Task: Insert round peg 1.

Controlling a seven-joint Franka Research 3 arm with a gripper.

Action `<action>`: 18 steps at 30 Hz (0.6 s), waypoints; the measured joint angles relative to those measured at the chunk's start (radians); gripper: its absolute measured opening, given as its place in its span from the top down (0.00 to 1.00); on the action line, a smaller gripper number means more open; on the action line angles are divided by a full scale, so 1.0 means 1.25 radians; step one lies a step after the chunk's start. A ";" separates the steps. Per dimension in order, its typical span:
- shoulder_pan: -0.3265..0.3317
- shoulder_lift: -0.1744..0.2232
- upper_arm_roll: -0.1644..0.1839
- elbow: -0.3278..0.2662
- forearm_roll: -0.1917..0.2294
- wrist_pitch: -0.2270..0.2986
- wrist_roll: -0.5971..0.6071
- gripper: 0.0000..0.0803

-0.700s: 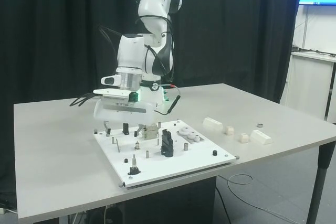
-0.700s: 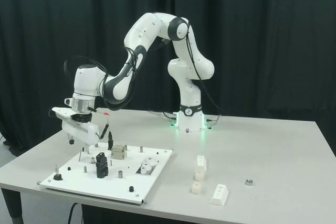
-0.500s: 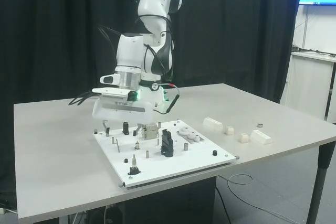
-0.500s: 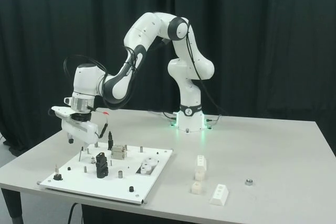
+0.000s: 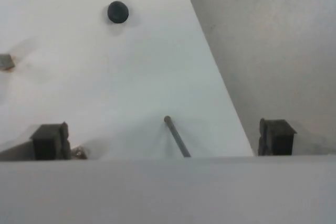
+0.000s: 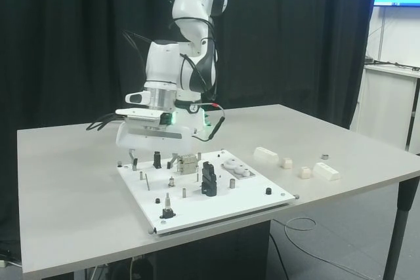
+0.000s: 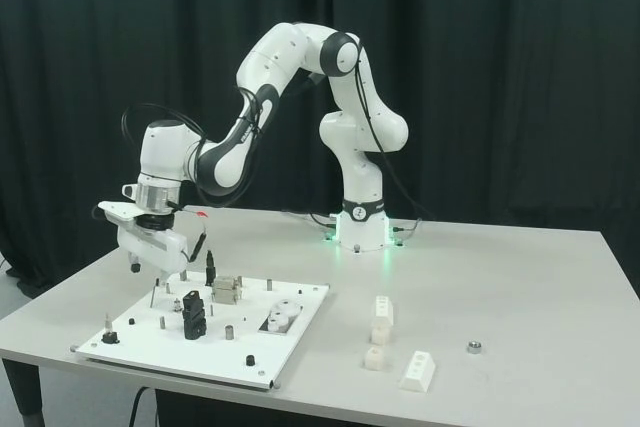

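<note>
- The tool [image 5: 161,140] is hovering with its fingertips [image 5: 50,141] spread wide, gripping nothing
- A thin round peg [image 5: 176,136] is standing tilted on the white board [image 5: 131,72] between them
- The board is lying on the grey counter [image 6: 72,181], white blocks [image 6: 269,155] well apart

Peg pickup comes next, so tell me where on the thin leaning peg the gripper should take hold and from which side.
Grip the thin peg on its free upper end, coming down from above with one finger on each side of the shaft. It leans out of the white board, so tilting the gripper to match would probably help. Its foot sits at the board, leaving no room lower down.
</note>
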 joint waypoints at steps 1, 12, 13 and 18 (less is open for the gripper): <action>0.001 0.000 0.000 0.000 0.000 -0.001 0.000 0.00; 0.007 -0.001 0.000 0.000 0.000 -0.003 0.000 0.00; 0.007 -0.001 0.000 0.000 0.000 -0.003 0.000 0.00; 0.008 -0.002 0.000 0.000 0.000 -0.004 -0.001 0.00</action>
